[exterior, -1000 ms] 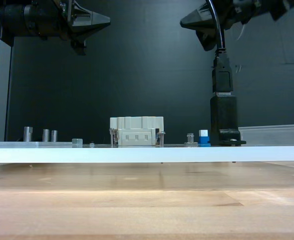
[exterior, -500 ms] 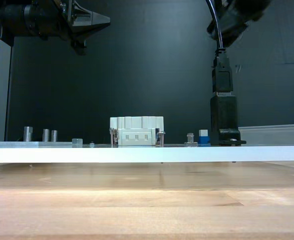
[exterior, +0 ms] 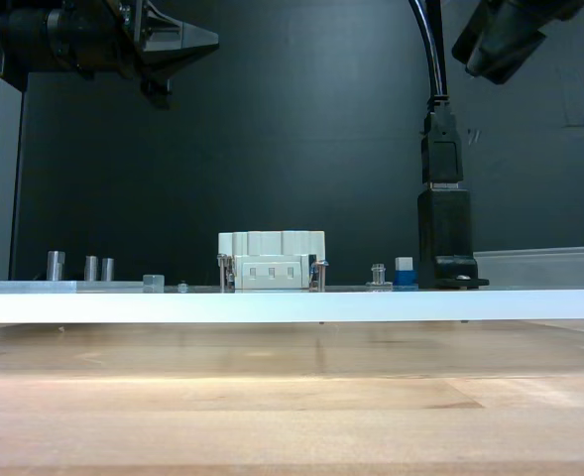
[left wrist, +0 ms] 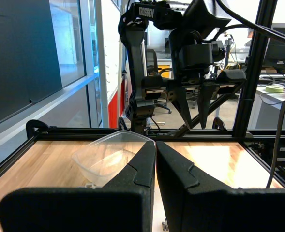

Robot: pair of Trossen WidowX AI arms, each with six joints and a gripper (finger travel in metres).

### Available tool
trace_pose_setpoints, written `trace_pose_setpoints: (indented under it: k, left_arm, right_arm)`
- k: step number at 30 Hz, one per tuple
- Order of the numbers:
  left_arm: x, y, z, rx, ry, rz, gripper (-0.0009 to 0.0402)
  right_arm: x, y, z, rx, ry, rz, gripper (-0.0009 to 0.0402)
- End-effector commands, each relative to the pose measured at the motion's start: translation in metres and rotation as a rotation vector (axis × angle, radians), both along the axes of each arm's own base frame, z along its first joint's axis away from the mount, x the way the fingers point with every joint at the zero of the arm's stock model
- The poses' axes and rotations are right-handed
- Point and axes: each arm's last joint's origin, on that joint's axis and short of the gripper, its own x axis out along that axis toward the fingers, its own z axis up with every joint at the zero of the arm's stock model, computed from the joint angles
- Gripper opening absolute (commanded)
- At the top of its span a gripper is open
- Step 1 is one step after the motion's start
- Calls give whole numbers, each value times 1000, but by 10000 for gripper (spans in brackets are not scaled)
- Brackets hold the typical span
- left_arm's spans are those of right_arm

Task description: Remove the USB connector from the USB hub and place in the container

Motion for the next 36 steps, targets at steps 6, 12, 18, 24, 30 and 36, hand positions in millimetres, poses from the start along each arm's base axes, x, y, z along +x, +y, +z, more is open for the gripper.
trace_pose_setpoints:
  k: [6, 12, 18, 24, 30, 36]
  left_arm:
    - [0, 0, 0, 0, 0, 0, 1]
    - [0, 0, 0, 0, 0, 0, 1]
    - [0, 0, 0, 0, -1, 0, 1]
    - [0, 0, 0, 0, 0, 0, 1]
    - [0, 0, 0, 0, 0, 0, 1]
    - [0, 0, 0, 0, -1, 0, 1]
  right_arm:
    - [10, 31, -7, 19, 44, -5, 120]
    - [27, 53, -7, 14, 69, -16, 136]
    - [45, 71, -7, -8, 95, -39, 140]
    - [60, 89, -12, -13, 119, -39, 140]
    - [67, 99, -23, -8, 123, -62, 139]
    - [74, 106, -34, -10, 120, -71, 139]
